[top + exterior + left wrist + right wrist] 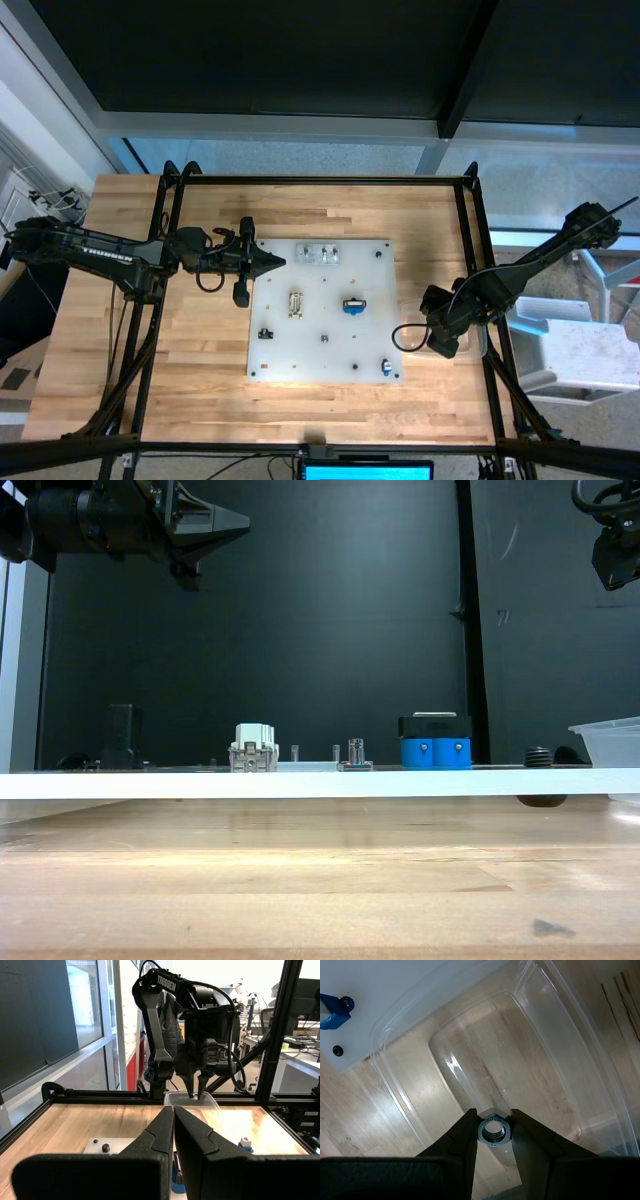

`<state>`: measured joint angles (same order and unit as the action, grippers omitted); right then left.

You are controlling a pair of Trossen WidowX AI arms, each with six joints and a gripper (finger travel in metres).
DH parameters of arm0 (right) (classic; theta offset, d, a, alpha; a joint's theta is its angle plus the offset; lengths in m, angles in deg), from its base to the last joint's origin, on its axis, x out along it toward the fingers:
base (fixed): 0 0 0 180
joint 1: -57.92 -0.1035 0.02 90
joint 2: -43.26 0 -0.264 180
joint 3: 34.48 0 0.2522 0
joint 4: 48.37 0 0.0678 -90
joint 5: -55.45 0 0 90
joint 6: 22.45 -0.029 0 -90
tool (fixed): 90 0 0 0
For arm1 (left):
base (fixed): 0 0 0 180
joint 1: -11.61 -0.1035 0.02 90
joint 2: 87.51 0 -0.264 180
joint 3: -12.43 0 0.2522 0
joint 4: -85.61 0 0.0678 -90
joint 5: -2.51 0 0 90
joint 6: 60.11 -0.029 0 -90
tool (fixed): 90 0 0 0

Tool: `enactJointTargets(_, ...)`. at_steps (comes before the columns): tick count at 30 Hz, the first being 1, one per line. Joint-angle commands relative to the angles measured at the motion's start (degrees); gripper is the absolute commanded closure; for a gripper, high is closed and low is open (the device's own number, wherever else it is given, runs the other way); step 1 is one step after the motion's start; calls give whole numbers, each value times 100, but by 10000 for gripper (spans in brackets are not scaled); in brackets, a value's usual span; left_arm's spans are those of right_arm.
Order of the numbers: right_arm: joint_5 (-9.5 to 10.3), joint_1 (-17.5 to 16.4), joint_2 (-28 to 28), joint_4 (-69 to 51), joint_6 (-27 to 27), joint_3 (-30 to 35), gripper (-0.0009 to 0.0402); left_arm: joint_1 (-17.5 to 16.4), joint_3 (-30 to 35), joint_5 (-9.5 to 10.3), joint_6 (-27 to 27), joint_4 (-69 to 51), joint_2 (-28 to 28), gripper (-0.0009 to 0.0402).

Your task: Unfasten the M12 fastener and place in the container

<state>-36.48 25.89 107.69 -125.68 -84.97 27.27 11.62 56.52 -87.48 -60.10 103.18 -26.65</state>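
- High view: the left gripper (278, 262) is hanging over the far left edge of the white board (320, 325), its tips pointing inward. Across the table, the right gripper (446, 345) is sitting off the board's right side, directly above the container (481, 346), a clear tray lying on the wood. The nut is too small to make out from up here.
- Low view: both grippers are riding high. The left gripper (238, 522) is up top at the left and the right gripper (616, 562) is half out of frame at the right, above the container (606, 742). On the board, the black stud (540, 755) is showing its ribs with nothing on top, just right of the blue connector block (435, 751).
- Left wrist view: the left gripper (173, 1127) is showing its fingers pressed together, only a thin seam between them and nothing held. Beyond it, the right gripper (195, 1091) is pointing down over the container (195, 1109).
- Right wrist view: here's the prize. The M12 nut (493, 1131) is looking like a small silver hexagon with a bright threaded bore, facing the camera. The right gripper (493, 1130) is pinching it by two opposite flats, jaws closed to the nut's width. It is hanging above the floor of the container (395, 1077), inside the rim's outline, and I cannot tell whether it is touching the plastic.
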Motion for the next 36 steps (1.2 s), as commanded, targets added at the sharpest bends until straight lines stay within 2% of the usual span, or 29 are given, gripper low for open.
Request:
enactJointTargets(1,0,-11,7,9,0,2,342,0,0,0,0,2,0,393)
enactJointTargets(7,-20,-20,7,9,26,2,341,0,0,0,0,2,0,393)
enactJointTargets(10,-42,-22,7,7,44,2,324,-2,0,0,0,2,0,393)
enactJointTargets(20,-33,-22,7,7,13,2,200,-2,0,0,0,2,0,393)
enactJointTargets(26,26,-22,7,2,17,2,148,0,0,0,0,2,0,393)
enactJointTargets(31,46,-22,7,4,0,2,132,-2,0,0,0,2,0,393)
enactJointTargets(36,46,-22,7,11,-2,2,135,0,0,0,0,2,0,393)
